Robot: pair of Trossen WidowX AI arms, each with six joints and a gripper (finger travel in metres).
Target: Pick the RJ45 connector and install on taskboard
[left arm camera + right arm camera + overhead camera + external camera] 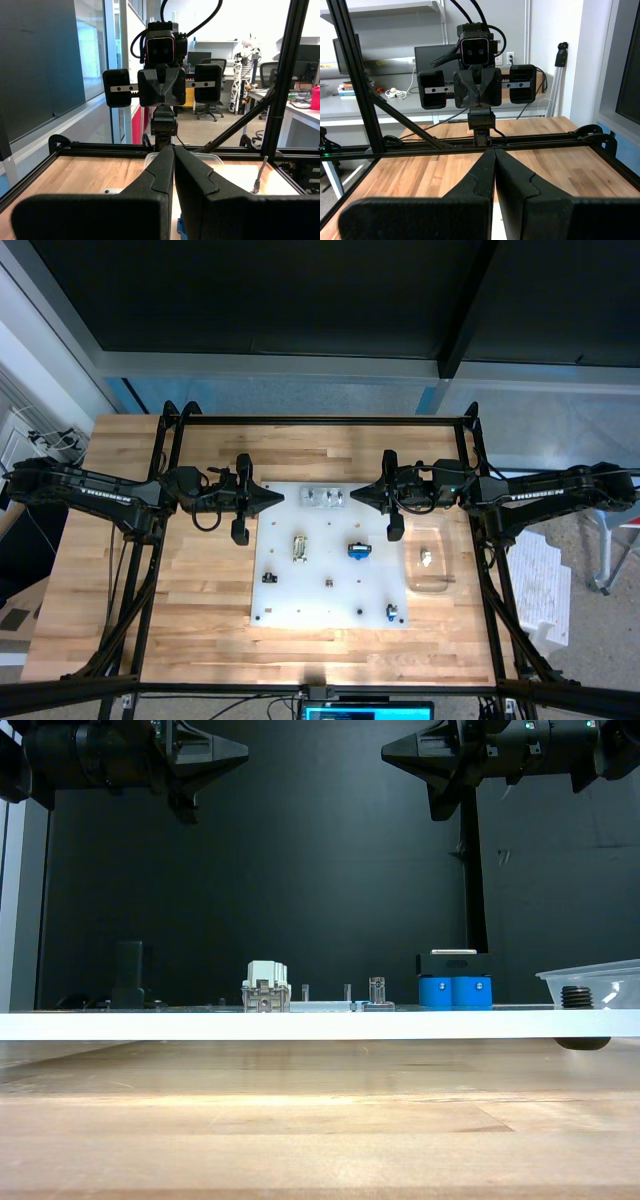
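The left claw (279, 498) hangs above the counter (150, 580), at the far left edge of the white board (310, 605). Its fingers (160, 170) are pressed together and pinch nothing. Opposite it, the right claw (354, 494) hangs over the far right part of the board, its fingers (482, 172) pressed together too. The blue jack (392, 613) sits at the near right corner; I cannot tell if the connector is in it. Further right, the clear tray (446, 585) holds a pale block (427, 558). The left wrist view shows a thin grey cable (260, 175) rising near the tray.
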